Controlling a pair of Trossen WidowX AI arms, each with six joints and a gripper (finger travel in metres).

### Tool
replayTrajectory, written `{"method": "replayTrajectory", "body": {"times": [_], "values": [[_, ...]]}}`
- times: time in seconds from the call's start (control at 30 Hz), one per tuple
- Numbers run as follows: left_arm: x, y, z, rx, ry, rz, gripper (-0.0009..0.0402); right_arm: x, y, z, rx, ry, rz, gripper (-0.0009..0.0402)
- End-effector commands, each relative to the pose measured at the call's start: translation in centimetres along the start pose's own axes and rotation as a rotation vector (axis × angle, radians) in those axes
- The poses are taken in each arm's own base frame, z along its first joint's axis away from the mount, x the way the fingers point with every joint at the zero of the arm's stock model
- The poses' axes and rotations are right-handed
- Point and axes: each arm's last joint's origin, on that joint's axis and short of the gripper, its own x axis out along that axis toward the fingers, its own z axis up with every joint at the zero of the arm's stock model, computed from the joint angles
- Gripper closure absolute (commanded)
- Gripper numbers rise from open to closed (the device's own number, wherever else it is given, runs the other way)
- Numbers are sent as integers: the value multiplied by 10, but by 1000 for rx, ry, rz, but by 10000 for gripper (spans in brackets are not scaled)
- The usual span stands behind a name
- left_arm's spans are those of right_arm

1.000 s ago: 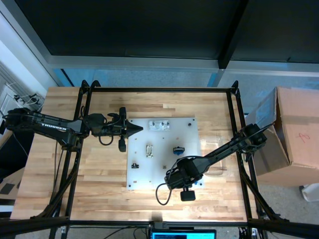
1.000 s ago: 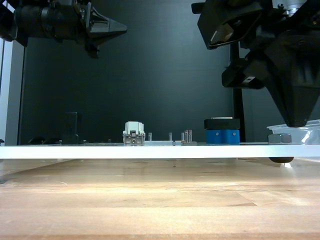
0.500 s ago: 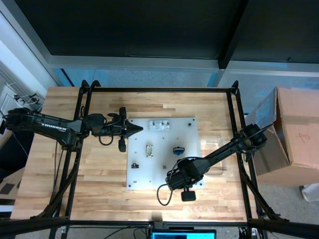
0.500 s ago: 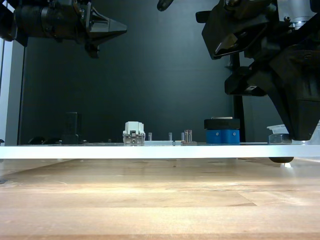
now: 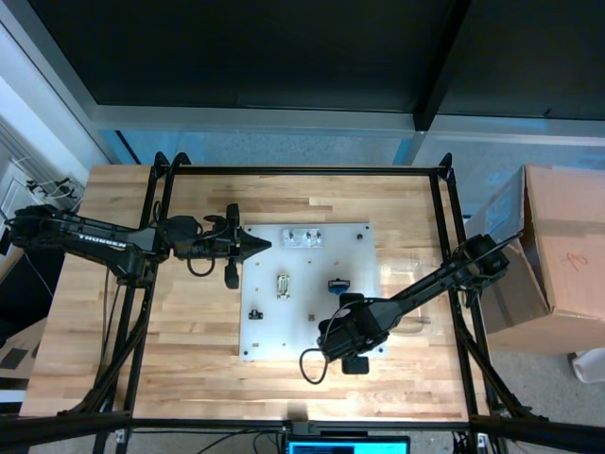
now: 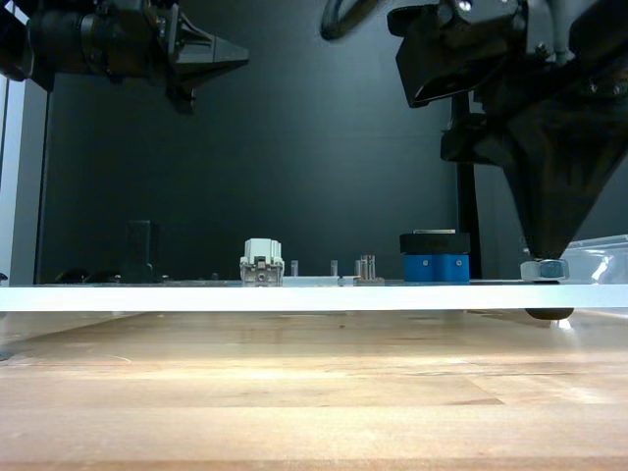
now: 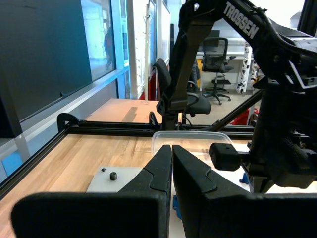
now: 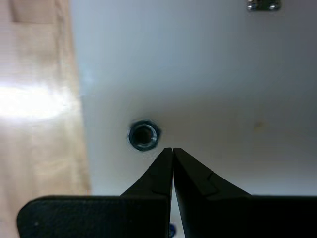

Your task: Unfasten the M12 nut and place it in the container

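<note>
The small silver nut (image 6: 545, 268) (image 8: 143, 135) sits low on the white board (image 5: 272, 331) near its near right edge. No stud ribs show under it, and I cannot tell whether it is on its stud or lying loose. My right gripper (image 6: 541, 256) (image 8: 173, 149) (image 5: 352, 335) points straight down, shut with nothing between its fingers, its tips just beside and above the nut. The arm hides the nut in the high view. The clear container (image 5: 414, 301) (image 6: 601, 257) stands right of the board. My left gripper (image 5: 257, 244) (image 6: 241, 51) (image 7: 172, 148) hangs shut and high over the board's far left edge.
On the board are a blue and black block (image 5: 337, 285) (image 6: 435, 265), a white connector (image 5: 283, 286) (image 6: 262, 266) and a small silver post (image 6: 368, 268). A black frame (image 5: 444, 246) rings the wooden table. A cardboard box (image 5: 558, 251) stands off the right side.
The right gripper's tip has shifted left and come down beside the nut, and its wrist has turned. The nut stays in place. The left arm has not moved.
</note>
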Motion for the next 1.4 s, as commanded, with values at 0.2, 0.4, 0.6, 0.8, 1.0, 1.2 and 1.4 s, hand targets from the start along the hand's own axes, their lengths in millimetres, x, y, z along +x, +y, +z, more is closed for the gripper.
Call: {"method": "replayTrajectory", "body": {"times": [0.2,0.4,0.6,0.8,1.0,1.2,1.4], "values": [[0,0,0,0,0,0,393,-7,7,0,67,58,194,393],[0,0,0,0,0,0,393,3,9,1,58,57,198,393],[0,0,0,0,0,0,393,5,7,1,64,43,154,393],[0,0,0,0,0,0,393,5,7,2,60,38,147,393],[0,0,0,0,0,0,393,4,-1,1,87,-33,-65,393],[0,0,0,0,0,0,393,-9,-5,1,79,-20,-155,393],[0,0,0,0,0,0,393,-16,0,3,93,20,-28,393]]}}
